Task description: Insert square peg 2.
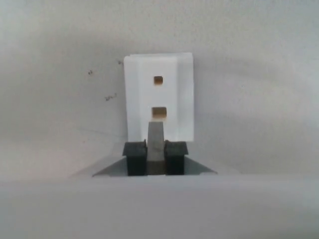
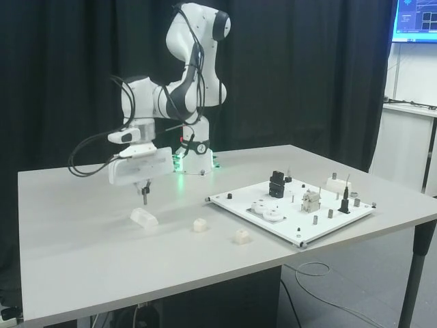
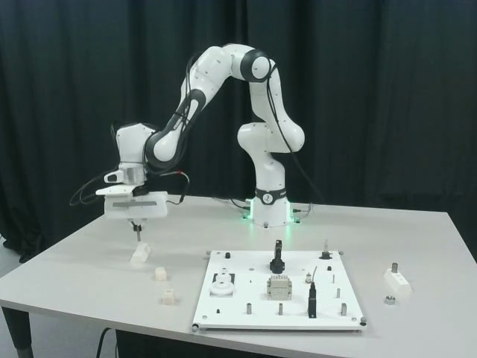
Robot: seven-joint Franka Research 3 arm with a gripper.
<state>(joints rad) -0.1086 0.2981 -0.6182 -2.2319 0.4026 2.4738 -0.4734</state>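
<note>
Holding: the black two-fingered gripper (image 1: 155, 158) is clamped on a slim grey square-section metal peg (image 1: 155, 141), one pad on each side face, so the bar cannot twist out of line.
Peg location: between the fingers, in the air just above the white rectangular plastic block with two square holes (image 1: 159, 95), well apart from the white assembly board (image 2: 293, 222).
Peg axis: long axis runs straight down from the jaws, free end pointing at the block; in the first room view it shows as a short upright stub (image 2: 145, 197) under the wrist.
Block: lies flat on the grey table (image 2: 82, 232), its two holes facing up, one after the other along its length.
Alignment: in the wrist view the peg tip sits at the edge of the larger square hole (image 1: 159, 113); the smaller hole (image 1: 158, 80) lies beyond it.
Why this pose: judged, a vertical grip keeps the flats square to the hole walls for a straight descent.
Next need: judged, fine centring, then a slow push downward.
</note>
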